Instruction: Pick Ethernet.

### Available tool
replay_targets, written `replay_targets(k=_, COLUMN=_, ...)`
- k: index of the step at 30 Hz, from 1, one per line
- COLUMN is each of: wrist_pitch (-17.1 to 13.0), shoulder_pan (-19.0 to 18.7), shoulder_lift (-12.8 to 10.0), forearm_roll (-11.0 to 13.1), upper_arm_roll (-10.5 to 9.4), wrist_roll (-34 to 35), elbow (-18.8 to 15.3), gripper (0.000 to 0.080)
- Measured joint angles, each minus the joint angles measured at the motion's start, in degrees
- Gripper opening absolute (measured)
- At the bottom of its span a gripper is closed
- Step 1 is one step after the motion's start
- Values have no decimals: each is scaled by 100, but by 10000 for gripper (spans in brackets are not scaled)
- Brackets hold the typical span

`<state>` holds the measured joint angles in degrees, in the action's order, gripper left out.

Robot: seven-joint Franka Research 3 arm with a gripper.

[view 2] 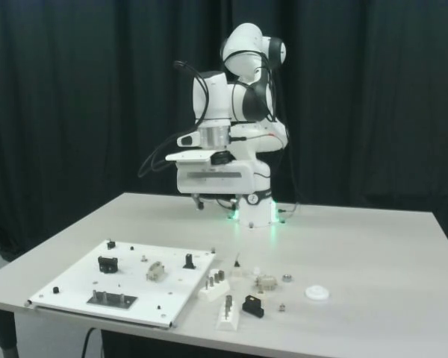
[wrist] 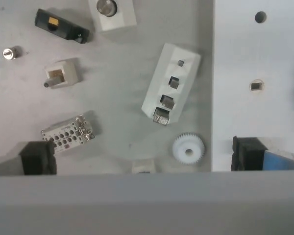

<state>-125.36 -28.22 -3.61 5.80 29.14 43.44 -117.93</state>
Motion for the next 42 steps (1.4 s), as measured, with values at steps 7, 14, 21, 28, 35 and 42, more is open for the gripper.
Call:
replay_targets(k=7, wrist_pitch=0, shoulder_pan=0, shoulder_lift=-5, forearm_roll=30, upper_arm_roll=0, wrist_roll=23, elbow=32, gripper=800)
replay_targets(k=14, wrist_pitch=0, shoulder_pan=0, shoulder_lift=-46, forearm_roll=62, upper_arm_roll=0, wrist_roll=34, elbow=95, gripper=800)
replay_targets(k=21, wrist_pitch=0, shoulder_pan=-4, shoulder_lift=-82, forearm_roll=94, upper_arm_roll=-7, wrist_roll=36, elbow=145, gripper=800)
replay_targets(k=28, wrist_pitch=-5, shoulder_pan=-17, shoulder_lift=-115, forearm_roll=94, upper_arm_roll=-16, wrist_roll=36, elbow=188, gripper=800)
replay_targets(k=35, wrist_pitch=-7, shoulder_pan=-18, shoulder_lift=-146, forearm_roll=94, upper_arm_roll=-42, wrist_roll=36, elbow=237, gripper=800)
replay_targets(k=42, wrist_pitch=-11, shoulder_pan=-18, shoulder_lift=-182, forearm_roll=94, upper_arm_roll=-73, wrist_roll=35, elbow=285, gripper=800)
